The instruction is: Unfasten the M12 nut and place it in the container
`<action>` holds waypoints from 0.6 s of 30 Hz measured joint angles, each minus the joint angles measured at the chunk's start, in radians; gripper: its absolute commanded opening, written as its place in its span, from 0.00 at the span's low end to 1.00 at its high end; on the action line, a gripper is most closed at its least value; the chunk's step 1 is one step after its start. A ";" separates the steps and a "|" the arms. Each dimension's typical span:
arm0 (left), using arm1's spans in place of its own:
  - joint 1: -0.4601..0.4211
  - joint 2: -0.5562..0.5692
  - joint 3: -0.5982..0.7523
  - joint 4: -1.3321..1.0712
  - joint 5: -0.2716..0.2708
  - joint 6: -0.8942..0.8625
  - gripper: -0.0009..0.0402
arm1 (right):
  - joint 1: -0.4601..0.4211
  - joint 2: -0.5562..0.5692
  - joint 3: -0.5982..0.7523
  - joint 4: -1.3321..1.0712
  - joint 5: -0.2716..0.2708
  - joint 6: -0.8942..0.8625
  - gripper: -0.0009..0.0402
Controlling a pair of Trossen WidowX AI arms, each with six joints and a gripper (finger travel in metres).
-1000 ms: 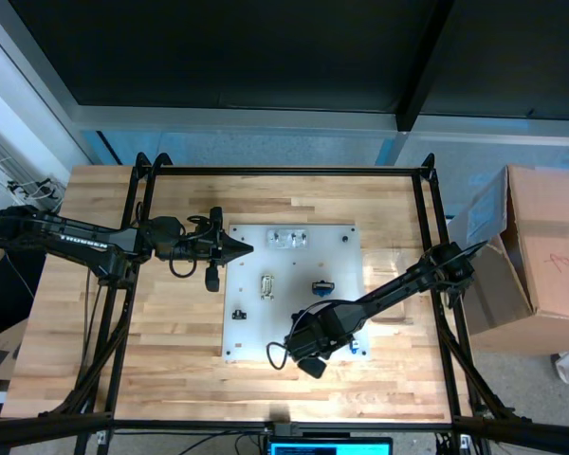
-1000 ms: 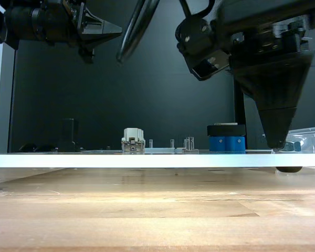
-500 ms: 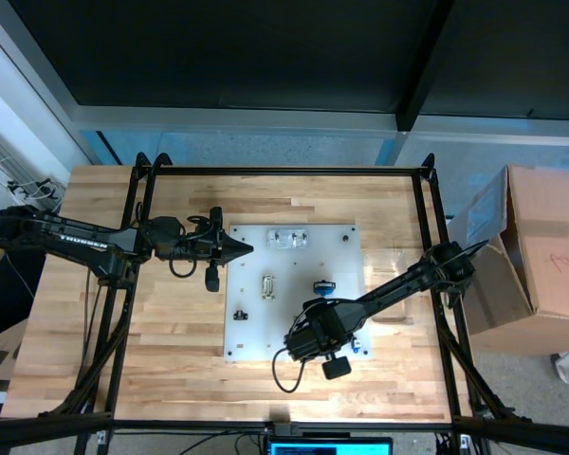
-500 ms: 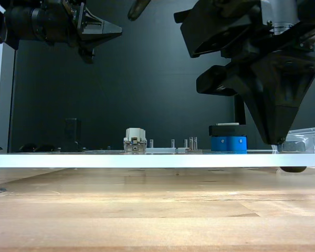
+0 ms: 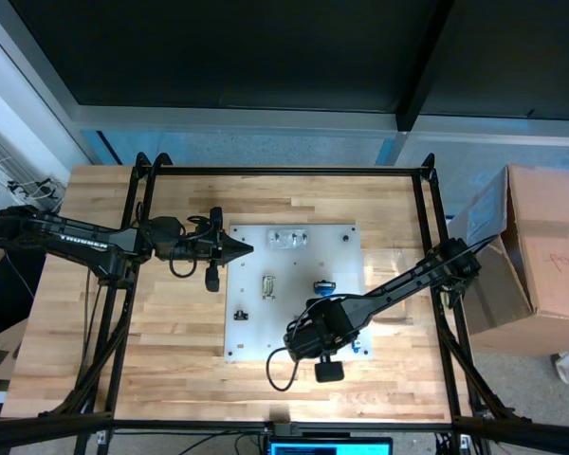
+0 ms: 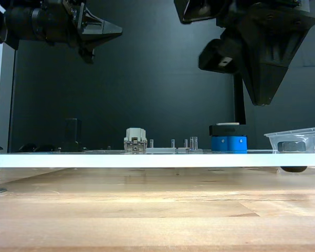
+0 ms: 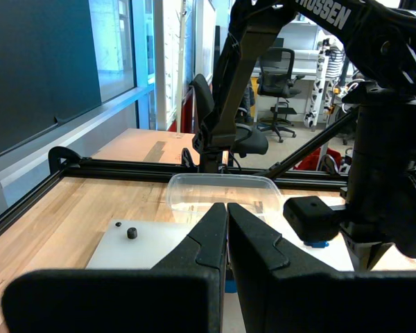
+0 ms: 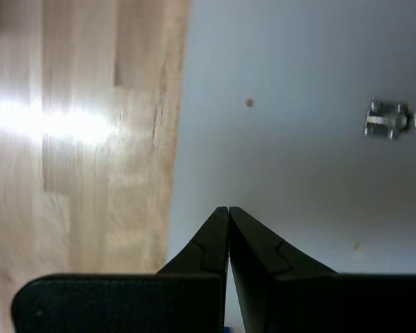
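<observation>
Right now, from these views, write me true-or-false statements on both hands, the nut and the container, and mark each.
1. The right hand hangs above the white board, fingers together. True.
2. The right hand holds the nut. False: nothing shows between its fingers; whether the nut is on its stud I cannot tell.
3. The left hand is open. False: its fingers meet.
4. The left hand is over the board's left edge. True.
5. The container stands left of the board. False: it stands at its right.

This is a lab in an office space: a wooden desk point(image 5: 171, 360) stands framed in black rails point(image 5: 284, 172), with swivel chairs point(image 7: 272, 64), tall windows point(image 7: 114, 41) and a cardboard box point(image 5: 536, 265) around.
</observation>
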 measured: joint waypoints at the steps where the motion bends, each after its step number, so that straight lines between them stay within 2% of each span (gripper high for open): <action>1: 0.000 0.000 0.000 0.000 0.000 0.000 0.02 | 0.004 -0.001 -0.005 0.002 -0.003 0.035 0.02; 5: 0.000 0.000 0.000 0.000 0.000 0.000 0.02 | 0.026 -0.002 -0.051 0.026 -0.014 0.124 0.02; 9: 0.000 0.000 0.000 0.000 0.000 0.000 0.02 | 0.045 -0.005 -0.087 0.057 -0.059 0.166 0.02; 18: 0.000 0.000 0.000 0.000 0.000 0.000 0.02 | 0.051 -0.018 -0.159 0.089 -0.050 0.190 0.02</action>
